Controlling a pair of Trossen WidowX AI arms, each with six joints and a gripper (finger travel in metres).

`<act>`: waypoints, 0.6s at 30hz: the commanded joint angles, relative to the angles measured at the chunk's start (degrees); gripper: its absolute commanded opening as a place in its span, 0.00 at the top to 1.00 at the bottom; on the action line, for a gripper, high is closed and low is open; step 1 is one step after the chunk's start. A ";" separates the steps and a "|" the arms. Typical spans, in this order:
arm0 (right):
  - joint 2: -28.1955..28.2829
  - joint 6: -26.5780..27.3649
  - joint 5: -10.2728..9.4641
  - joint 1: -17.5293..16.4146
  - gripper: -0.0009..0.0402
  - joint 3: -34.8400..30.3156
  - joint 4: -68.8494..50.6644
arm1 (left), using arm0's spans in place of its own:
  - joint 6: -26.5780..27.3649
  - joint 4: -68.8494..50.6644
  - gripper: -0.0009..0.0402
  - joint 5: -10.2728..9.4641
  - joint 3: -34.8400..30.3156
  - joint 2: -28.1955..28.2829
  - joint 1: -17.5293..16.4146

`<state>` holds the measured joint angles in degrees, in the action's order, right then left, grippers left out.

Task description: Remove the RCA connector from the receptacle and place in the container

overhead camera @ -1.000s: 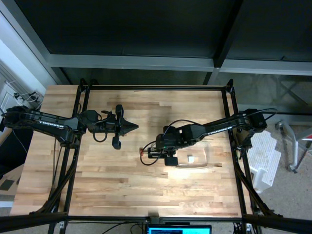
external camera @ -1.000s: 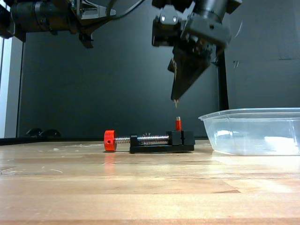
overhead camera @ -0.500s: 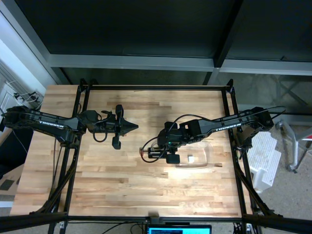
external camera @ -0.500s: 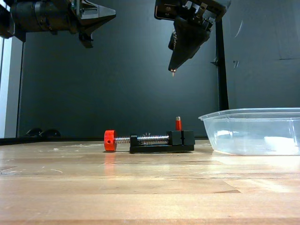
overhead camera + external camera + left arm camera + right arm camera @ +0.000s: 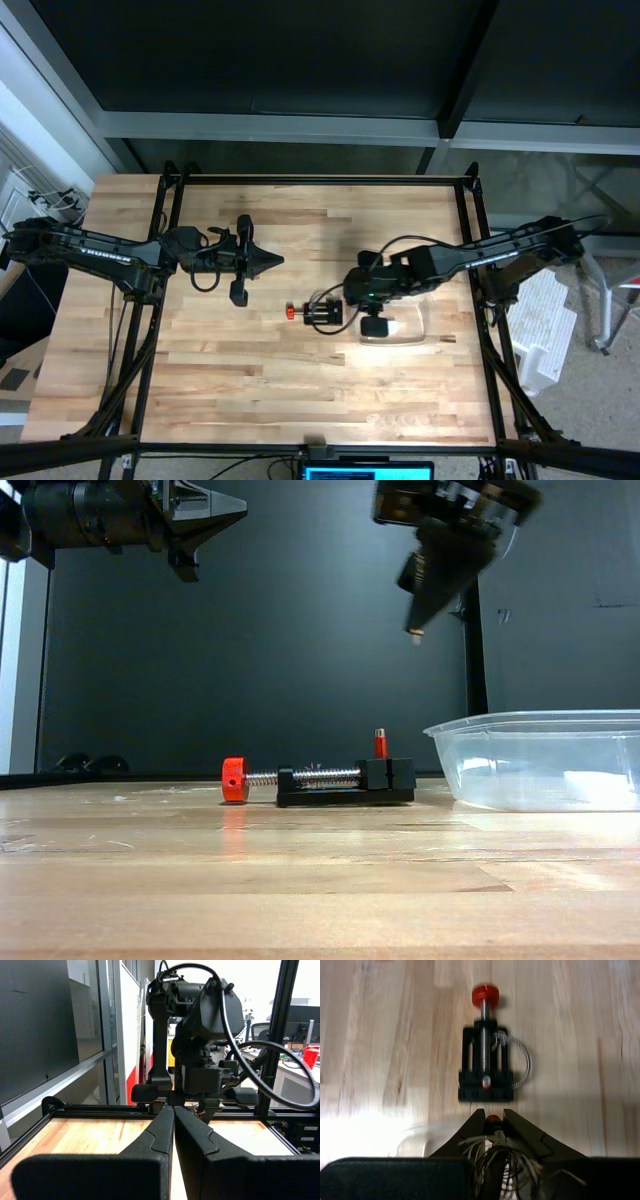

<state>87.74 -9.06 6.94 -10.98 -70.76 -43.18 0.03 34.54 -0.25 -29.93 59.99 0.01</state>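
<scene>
Extraction looks done: the RCA connector [image 5: 493,1120] is out of the receptacle [image 5: 345,780]. It's pinched in the right gripper [image 5: 416,628], fingers closed on it, metal tip down. It hangs high, between the receptacle and the container [image 5: 540,765], just short of the tray rim in the low view. Left to do: carry over, lower, release. A red stub [image 5: 380,743] stands in the block, probably the jack side. The left gripper [image 5: 174,1116] is parked high over the surface [image 5: 250,370], well apart, fingers closed on nothing. Versus 0.5 s ago: the right gripper has shifted toward the container at about the same height; the receptacle hasn't budged.
</scene>
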 commanded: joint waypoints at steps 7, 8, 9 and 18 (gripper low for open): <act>-10.16 -4.68 1.22 -2.45 0.97 12.15 0.76 | 0.00 0.00 0.98 0.02 -0.02 0.02 0.00; -11.30 -5.09 1.22 -2.80 0.97 13.31 0.79 | 0.00 0.00 0.98 0.00 -0.02 0.02 0.00; -12.33 -5.35 1.25 -3.06 0.97 14.47 0.83 | 0.00 0.00 0.98 0.00 -0.02 0.02 -0.02; -18.01 -8.20 1.03 -5.84 0.97 22.34 0.48 | 0.00 0.00 0.98 0.00 -0.02 0.02 0.00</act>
<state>70.06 -16.80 7.99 -16.38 -49.08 -42.68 0.03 34.52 -0.25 -29.95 59.99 0.01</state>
